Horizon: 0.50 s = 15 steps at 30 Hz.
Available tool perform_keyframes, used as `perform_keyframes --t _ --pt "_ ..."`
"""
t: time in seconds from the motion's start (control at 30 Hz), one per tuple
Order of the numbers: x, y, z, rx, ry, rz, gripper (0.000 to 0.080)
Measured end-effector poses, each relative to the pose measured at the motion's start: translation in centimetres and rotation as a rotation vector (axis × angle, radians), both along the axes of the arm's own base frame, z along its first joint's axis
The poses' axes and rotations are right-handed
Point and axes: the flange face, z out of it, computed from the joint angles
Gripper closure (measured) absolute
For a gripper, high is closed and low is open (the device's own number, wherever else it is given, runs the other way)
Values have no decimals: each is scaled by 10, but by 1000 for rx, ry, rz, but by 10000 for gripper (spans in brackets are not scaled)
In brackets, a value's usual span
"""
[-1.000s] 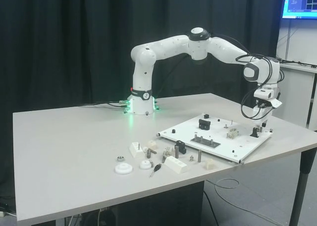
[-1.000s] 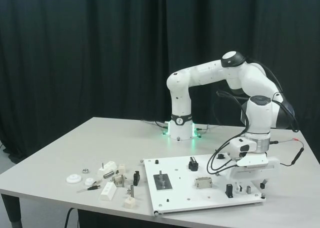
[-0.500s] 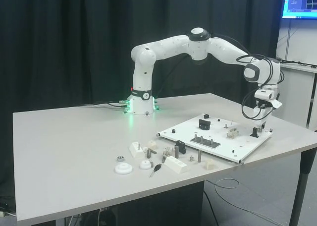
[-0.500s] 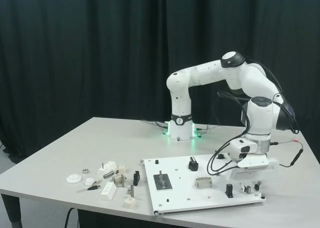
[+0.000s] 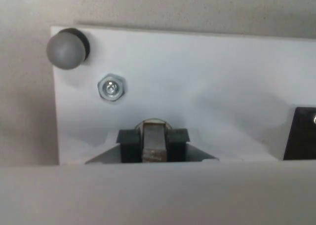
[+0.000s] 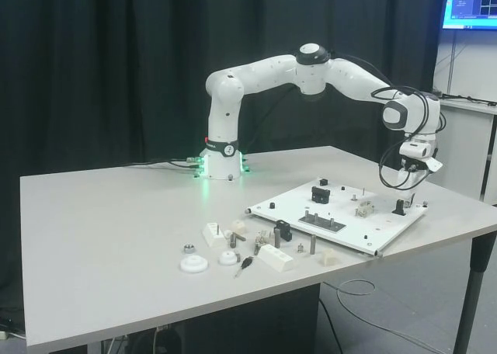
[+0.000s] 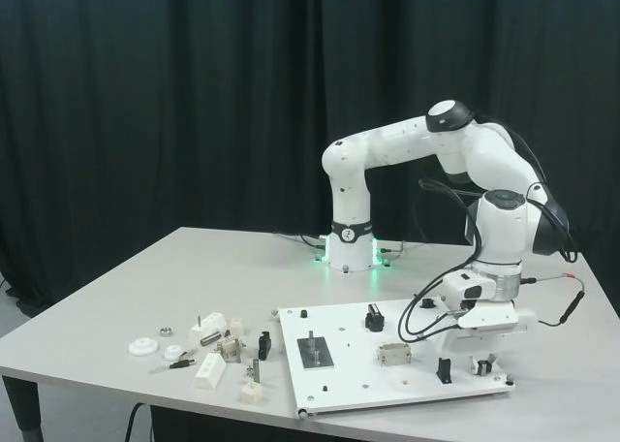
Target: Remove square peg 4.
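Gripper: two black fingers (image 5: 154, 145) clamped on the grey square metal peg (image 5: 154, 143).
Peg: lifted above the white assembly board (image 5: 207, 87).

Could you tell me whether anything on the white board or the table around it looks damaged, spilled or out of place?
Nothing stands out. The white board lies flat, and the loose parts sit scattered beside it on the table.

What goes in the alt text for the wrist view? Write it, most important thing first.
A grey square peg is clamped between the black fingers of the gripper above a white board. Near the board's corner sit a grey round knob and a hex nut.
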Motion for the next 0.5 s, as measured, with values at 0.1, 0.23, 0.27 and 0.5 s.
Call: perform_keyframes --t 0.1,0.23,0.27,0.5 --pt "0 0 0 1 1 0 660" --pt "0 0 0 1 1 0 696" --pt "0 0 0 1 1 0 696" --pt "0 0 0 2 3 0 696"
